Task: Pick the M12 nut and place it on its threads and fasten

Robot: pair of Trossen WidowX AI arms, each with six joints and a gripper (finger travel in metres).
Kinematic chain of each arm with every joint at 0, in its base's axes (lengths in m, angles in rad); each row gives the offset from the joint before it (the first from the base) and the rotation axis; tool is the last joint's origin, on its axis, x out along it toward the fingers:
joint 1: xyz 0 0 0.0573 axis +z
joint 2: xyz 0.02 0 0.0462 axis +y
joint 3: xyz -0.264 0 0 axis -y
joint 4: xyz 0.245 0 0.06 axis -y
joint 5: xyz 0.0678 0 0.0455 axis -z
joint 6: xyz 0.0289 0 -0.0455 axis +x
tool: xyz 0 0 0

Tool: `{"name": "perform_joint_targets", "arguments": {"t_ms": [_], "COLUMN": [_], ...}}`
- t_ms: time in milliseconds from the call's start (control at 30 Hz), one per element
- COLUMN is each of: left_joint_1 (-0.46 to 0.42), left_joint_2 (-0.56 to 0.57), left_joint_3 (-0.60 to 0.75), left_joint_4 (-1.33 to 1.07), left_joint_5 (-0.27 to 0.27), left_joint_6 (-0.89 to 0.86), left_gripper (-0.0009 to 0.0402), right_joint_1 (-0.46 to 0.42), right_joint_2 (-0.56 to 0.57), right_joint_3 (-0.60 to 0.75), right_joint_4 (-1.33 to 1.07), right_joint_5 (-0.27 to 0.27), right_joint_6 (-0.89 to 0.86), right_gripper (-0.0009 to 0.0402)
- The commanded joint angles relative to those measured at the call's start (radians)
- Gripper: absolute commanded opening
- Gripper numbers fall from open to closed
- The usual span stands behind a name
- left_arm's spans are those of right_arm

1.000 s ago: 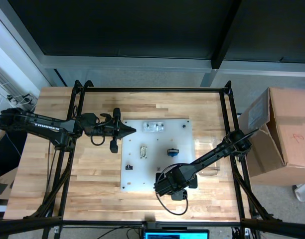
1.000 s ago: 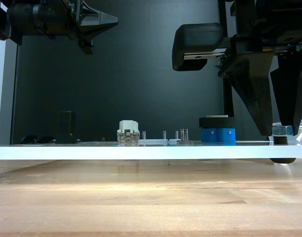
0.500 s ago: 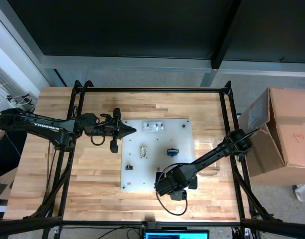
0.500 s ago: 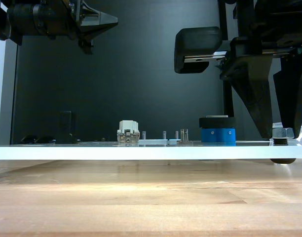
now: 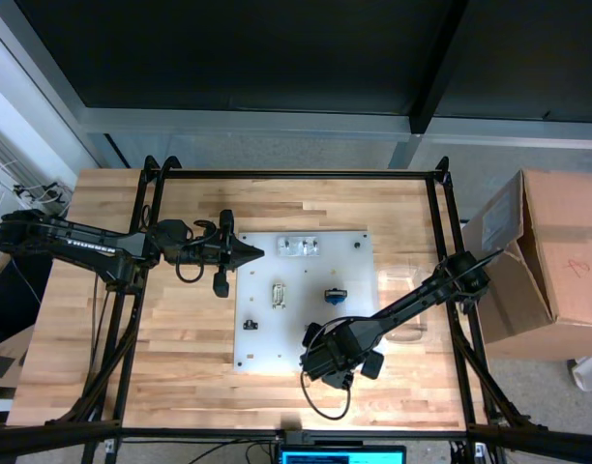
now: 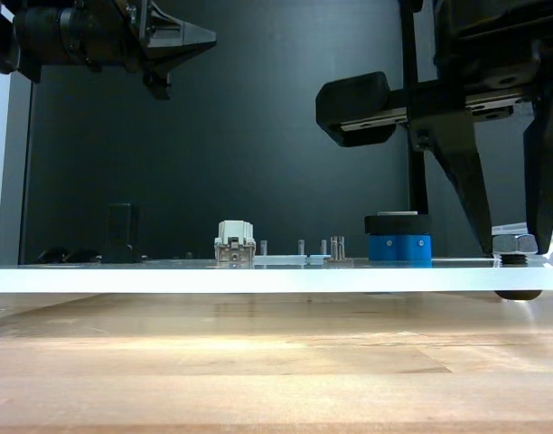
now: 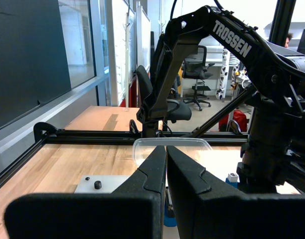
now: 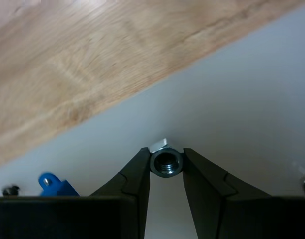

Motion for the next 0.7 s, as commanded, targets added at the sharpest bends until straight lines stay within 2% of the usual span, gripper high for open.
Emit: {"name": "perform_joint_targets", "arguments": {"t_ms": [33,700], "left_joint_1": [0.000,0.000], "left_joint_2": [0.000,0.000], "left_joint_3": [0.000,0.000], "left_joint_4": [0.000,0.000], "left_joint_5": [0.000,0.000], "left_joint_6": [0.000,0.000], "left_gripper": [0.0000,0.0000], "right_joint_1": [0.000,-0.001], "right_joint_2": [0.002,0.002], "right_joint_3": [0.000,-0.004], "right_joint_4": [0.003,0.003], "right_joint_5": [0.002,0.002], "right_joint_6": [0.113,0.909], "right_gripper": [0.0004,0.0004]}}
